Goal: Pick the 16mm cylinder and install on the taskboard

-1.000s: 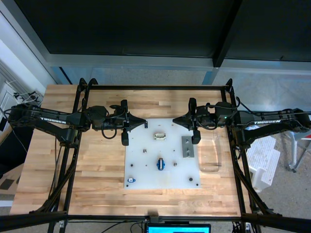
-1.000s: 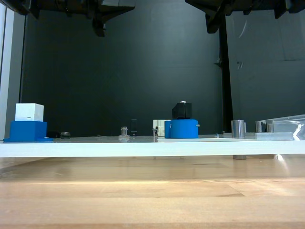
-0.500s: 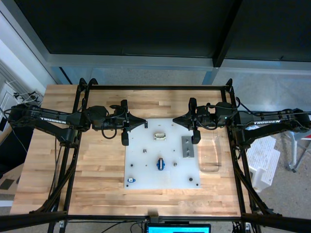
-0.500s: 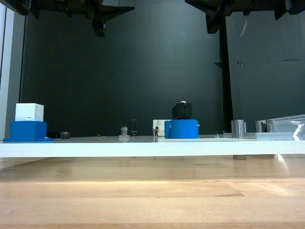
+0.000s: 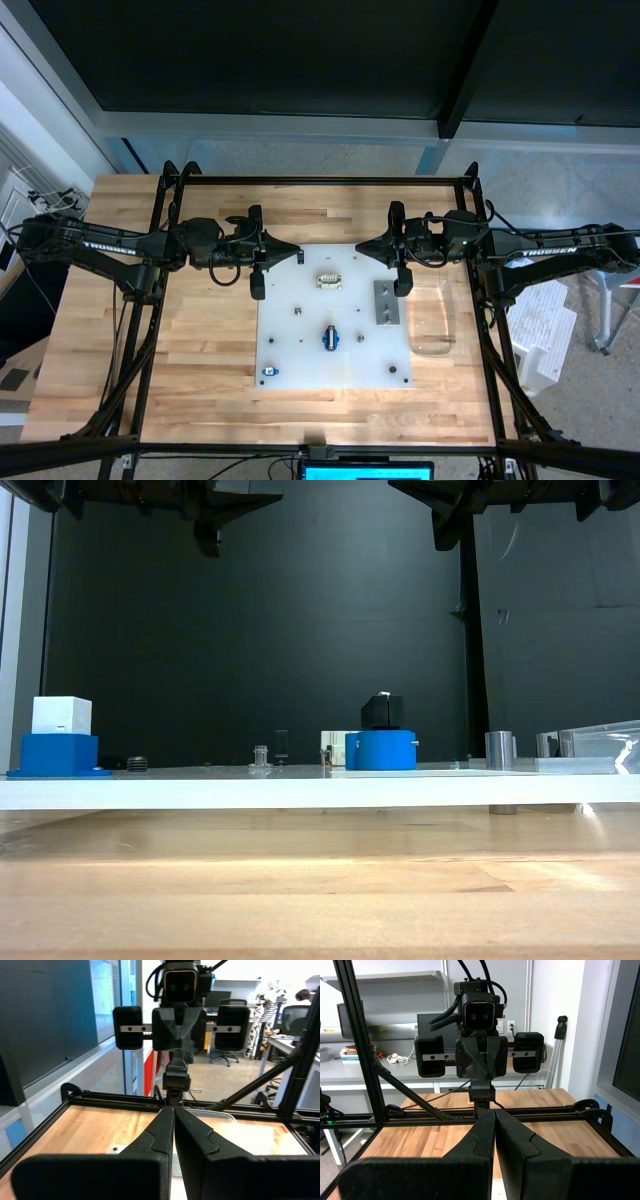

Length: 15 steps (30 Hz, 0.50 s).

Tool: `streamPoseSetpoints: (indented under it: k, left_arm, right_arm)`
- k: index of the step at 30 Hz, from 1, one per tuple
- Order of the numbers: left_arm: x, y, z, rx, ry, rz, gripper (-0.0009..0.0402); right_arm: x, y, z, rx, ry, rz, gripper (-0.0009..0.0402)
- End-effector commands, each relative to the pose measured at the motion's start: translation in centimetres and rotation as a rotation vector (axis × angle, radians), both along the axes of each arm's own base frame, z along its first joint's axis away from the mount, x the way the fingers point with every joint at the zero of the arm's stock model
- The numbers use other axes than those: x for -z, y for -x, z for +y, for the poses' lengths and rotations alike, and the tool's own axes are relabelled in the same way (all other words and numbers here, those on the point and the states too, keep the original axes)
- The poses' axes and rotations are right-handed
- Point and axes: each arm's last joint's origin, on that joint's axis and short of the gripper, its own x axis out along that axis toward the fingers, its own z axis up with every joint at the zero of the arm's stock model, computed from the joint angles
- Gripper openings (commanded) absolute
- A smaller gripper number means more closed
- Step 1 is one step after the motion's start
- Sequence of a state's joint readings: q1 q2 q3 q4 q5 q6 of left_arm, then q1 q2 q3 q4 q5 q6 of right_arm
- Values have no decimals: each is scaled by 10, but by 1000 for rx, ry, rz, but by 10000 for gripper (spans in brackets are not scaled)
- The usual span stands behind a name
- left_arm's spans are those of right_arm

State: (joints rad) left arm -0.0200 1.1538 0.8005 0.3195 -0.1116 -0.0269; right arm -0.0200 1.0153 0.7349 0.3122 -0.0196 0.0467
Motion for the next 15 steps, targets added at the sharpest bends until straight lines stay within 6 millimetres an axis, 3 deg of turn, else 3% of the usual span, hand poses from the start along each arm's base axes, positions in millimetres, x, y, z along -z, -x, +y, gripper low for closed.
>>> streamPoseSetpoints:
  k: [1,15]
  left_arm:
    - [0,0,-1,55,-25,0,0]
    - [-3,0,0,53,-8,-33,0]
  right_arm:
    - [0,0,0,-1,0,0,0]
    - [0,0,0,-1,3,1,0]
